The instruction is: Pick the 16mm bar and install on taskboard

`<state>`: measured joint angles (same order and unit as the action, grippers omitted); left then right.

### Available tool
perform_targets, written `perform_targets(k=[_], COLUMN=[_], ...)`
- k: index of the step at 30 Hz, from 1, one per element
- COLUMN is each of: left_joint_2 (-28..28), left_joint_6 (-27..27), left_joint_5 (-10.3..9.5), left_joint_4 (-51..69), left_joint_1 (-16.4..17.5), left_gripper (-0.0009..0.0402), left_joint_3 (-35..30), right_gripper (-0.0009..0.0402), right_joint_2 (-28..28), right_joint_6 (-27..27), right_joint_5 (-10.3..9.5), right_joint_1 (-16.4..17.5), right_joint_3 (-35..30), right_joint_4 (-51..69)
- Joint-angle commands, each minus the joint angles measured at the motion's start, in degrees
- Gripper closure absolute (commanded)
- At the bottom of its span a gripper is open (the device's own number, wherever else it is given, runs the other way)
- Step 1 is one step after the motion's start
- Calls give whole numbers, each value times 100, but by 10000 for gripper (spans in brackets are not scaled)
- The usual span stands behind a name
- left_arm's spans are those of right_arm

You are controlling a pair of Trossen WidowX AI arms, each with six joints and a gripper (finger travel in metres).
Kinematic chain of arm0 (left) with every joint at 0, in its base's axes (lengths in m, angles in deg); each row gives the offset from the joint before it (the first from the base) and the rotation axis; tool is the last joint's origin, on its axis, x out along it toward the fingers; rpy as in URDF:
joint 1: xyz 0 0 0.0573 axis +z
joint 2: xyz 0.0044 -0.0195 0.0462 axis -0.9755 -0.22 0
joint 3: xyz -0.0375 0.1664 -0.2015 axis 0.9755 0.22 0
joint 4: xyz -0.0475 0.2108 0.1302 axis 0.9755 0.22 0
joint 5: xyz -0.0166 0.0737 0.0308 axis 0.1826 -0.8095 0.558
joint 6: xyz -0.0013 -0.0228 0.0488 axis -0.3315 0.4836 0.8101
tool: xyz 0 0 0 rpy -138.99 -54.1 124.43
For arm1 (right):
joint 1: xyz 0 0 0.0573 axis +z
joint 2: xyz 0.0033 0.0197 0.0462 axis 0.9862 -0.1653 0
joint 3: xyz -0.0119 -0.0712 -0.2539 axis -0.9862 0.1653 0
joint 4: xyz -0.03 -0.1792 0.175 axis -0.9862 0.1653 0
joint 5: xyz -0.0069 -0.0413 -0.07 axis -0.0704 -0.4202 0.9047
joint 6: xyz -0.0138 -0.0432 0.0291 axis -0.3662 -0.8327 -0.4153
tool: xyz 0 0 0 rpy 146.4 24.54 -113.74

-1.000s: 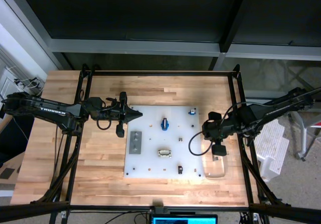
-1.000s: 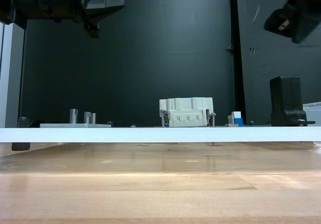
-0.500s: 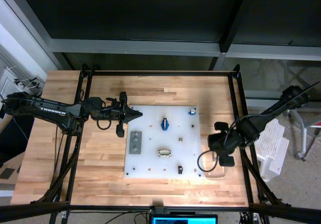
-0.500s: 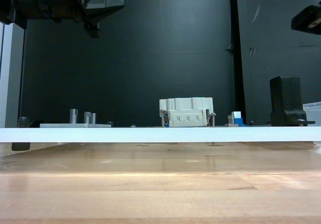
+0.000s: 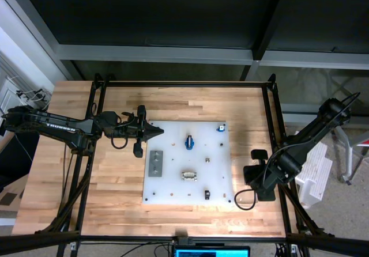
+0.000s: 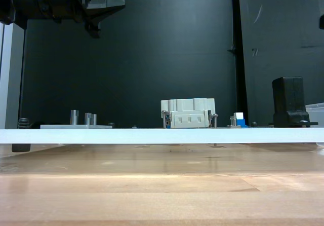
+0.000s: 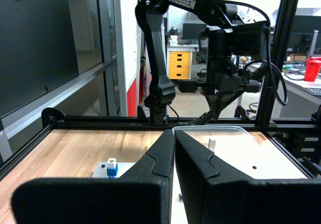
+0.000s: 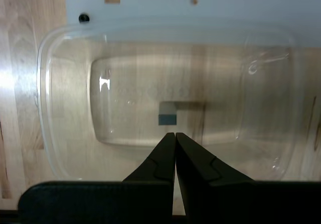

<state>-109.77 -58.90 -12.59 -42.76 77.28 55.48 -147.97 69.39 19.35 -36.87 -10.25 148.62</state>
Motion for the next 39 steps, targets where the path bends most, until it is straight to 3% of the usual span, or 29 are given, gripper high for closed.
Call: perform_targets(k=[1, 13, 19, 39], left_joint_2=[0, 2, 0, 0], left_joint_6=[0, 0, 0, 0], left_joint_5=[2, 2, 2, 2], left_joint_4=[-4, -2, -2, -2], left_joint_1=[0, 2, 0, 0], left_gripper=[393, 393, 393, 393], left_joint_3=[-2, -2, -2, -2], right_gripper=[389, 248, 200, 185], right_joint_2=[-103, -310, -442, -728], right_joint_6=[133, 157, 184, 125], right_joint_5=[0, 219, 302, 302], right_joint_1=[44, 96, 125, 278], right_joint_3=[13, 17, 24, 420], right_joint_4=[-24, -42, -50, -623])
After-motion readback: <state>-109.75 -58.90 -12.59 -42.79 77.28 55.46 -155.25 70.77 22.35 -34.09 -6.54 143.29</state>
